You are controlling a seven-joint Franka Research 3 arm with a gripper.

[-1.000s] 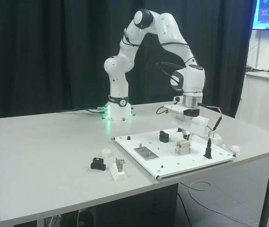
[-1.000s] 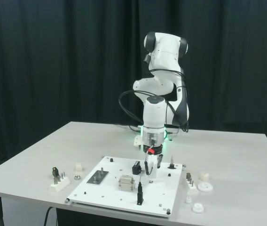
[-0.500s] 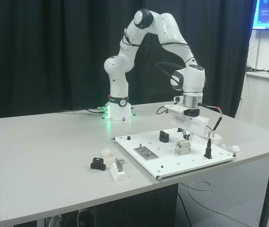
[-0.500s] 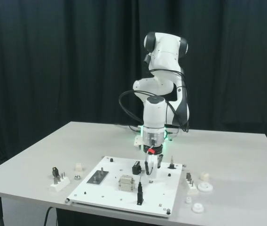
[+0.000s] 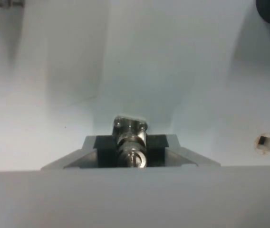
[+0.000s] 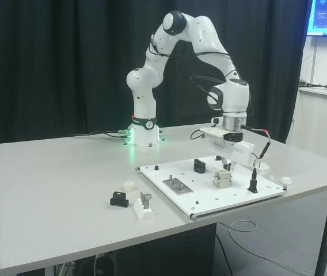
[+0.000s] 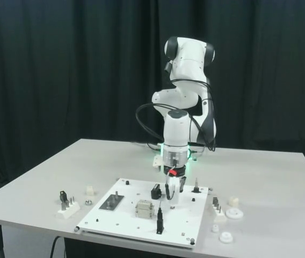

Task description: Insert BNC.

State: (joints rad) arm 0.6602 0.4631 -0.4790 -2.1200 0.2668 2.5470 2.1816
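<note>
Your BNC connector [image 5: 130, 142] sits clamped between the fingers [image 7: 172, 192], pointing down just above the white board [image 6: 209, 188]. On that board you have a black upright plug [image 6: 253, 179] and a grey block [image 6: 222, 179] nearby. The board lies on the desk [image 6: 54, 178].

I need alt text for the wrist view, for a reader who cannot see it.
A metal BNC connector sits in the end effector, directly above a white board. A small square hole marks the board nearby.
</note>
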